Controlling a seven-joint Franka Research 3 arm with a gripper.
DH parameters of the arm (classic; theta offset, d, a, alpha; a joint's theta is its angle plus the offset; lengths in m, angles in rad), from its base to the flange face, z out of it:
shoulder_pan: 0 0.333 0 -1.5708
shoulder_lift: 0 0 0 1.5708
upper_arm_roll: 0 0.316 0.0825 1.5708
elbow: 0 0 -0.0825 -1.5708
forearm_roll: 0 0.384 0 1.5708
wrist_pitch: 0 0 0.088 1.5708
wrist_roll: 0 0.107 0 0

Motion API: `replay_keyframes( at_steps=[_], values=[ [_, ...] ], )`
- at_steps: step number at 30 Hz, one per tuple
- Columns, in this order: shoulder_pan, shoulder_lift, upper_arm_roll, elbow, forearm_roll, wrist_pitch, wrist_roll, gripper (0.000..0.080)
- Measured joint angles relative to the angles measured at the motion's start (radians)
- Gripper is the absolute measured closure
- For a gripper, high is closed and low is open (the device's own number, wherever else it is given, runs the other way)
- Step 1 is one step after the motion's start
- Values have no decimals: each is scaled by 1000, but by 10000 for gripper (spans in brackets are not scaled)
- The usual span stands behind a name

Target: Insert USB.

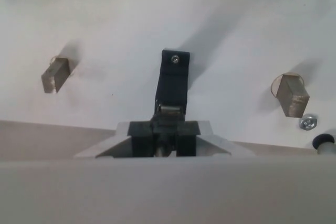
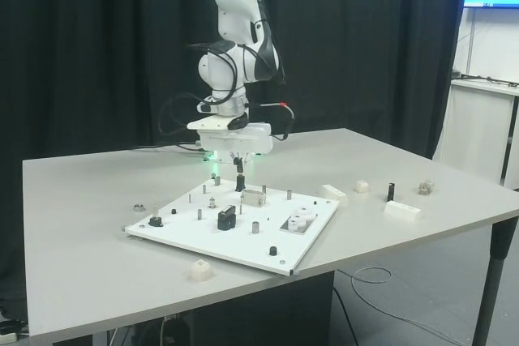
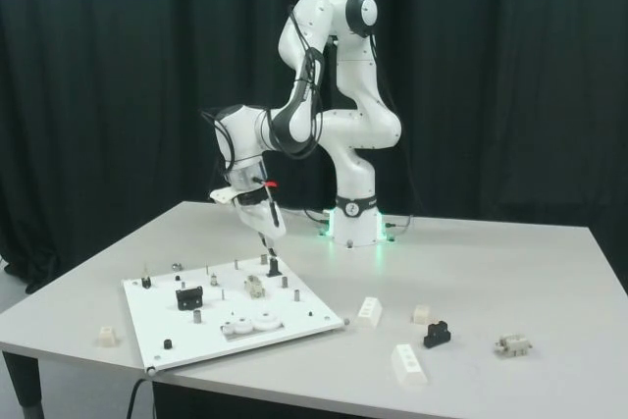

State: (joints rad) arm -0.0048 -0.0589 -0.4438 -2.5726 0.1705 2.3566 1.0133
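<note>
Black gripper fingers pinch a metal-tipped USB plug, hanging just above the black USB socket block screwed near the far edge of the flat white board.

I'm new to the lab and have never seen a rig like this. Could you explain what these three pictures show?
The white arm is a robot bolted to a grey table. Two pictures are taken from cameras in the room; the third comes from a camera on the arm's wrist, looking down past its gripper. On the table lies a white board with pegs, gears and small black fittings, and loose small parts lie beside it. The gripper is shut on a USB plug and hovers low over the board, just above a black socket screwed to it. The plug is not yet in.
</note>
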Motion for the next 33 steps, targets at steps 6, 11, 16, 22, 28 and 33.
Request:
replay_keyframes(
  at_steps=[6, 11, 16, 22, 28, 33],
  values=[
    [0, 1, -4, -1, 0, 0, 0, 717],
    [0, 1, -6, -1, 10, 0, 0, 717],
    [0, 1, -6, -1, 17, 0, 0, 717],
    [0, 1, -6, -2, 19, 0, 0, 717],
    [0, 1, -6, -2, 19, 0, 0, 717],
    [0, 1, -6, -2, 20, 1, 0, 717]
  ],
)
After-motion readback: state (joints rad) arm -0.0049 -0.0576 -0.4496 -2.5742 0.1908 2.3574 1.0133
